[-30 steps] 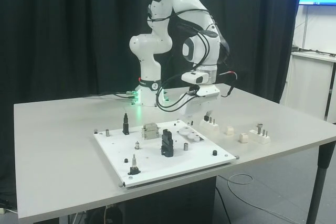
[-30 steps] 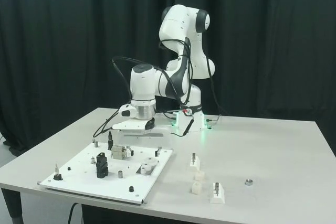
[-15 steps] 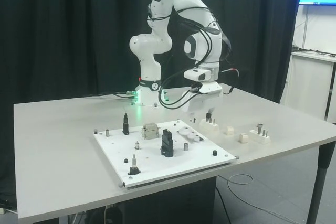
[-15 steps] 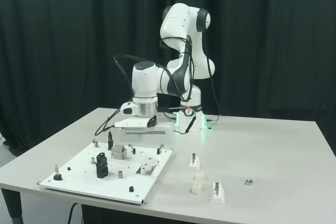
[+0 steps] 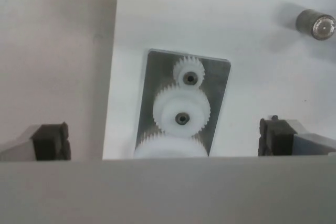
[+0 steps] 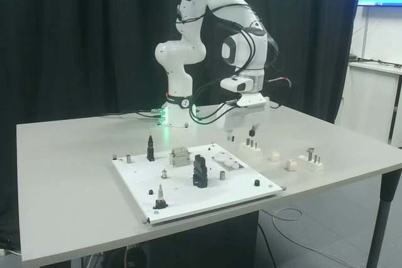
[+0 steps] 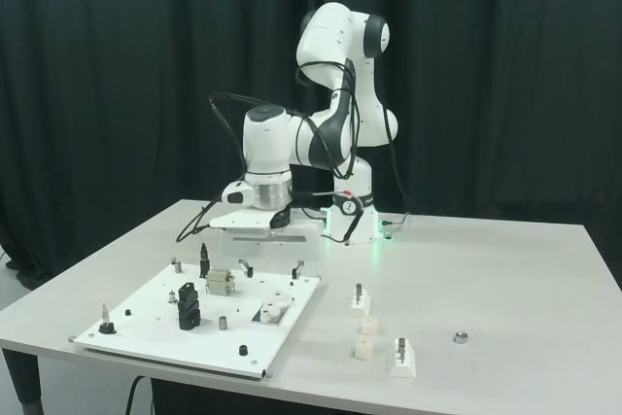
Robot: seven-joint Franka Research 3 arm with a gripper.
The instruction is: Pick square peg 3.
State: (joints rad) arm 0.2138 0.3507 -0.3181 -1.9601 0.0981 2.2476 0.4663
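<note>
Jaws spread wide, empty, above white board's (image 6: 207, 186) edge, gears (image 5: 181, 111) beneath

The arm (image 7: 321, 133) is white with black cables, and a green light (image 6: 162, 114) glows at its base. The table (image 7: 505, 289) is grey, the board (image 6: 188, 183) on it white. The gears (image 5: 181, 111) are white on a grey plate (image 5: 218, 95). The curtain (image 7: 505, 75) behind is black.
</note>
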